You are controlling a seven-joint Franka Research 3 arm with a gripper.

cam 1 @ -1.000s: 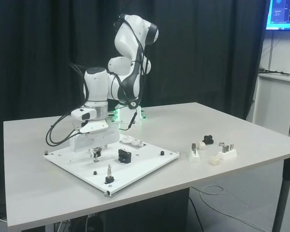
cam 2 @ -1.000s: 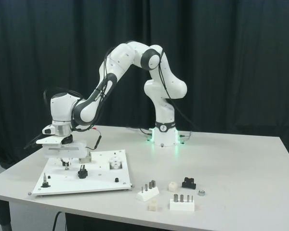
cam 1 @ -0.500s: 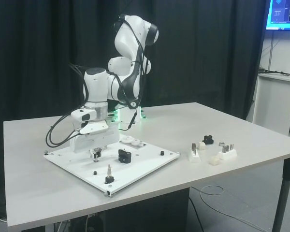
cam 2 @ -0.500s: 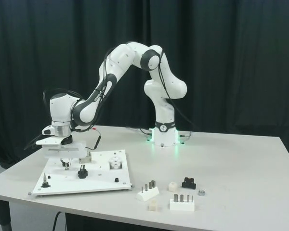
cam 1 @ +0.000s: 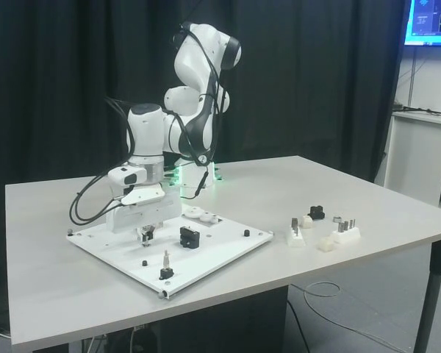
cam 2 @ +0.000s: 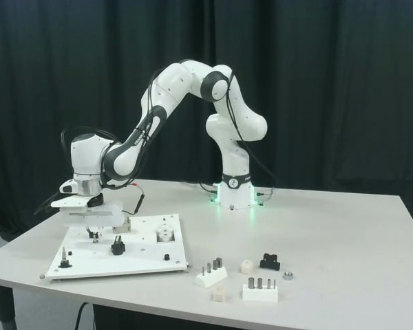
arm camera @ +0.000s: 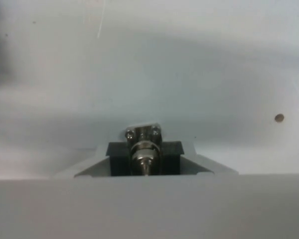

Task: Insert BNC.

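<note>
The claw point(cam 1: 145, 234) hangs low over the white board point(cam 1: 206, 254), clamped on the BNC point(arm camera: 143, 155), whose metal body shows upright between the tips in the wrist view, just above the board. Beside it on the board stand a black block point(cam 1: 189, 237) and, nearer the board's front edge, a pin on a black foot point(cam 1: 165, 268). Well apart on the grey desk point(cam 2: 344, 234) lie small white holders point(cam 2: 260, 291) with pegs.
</note>
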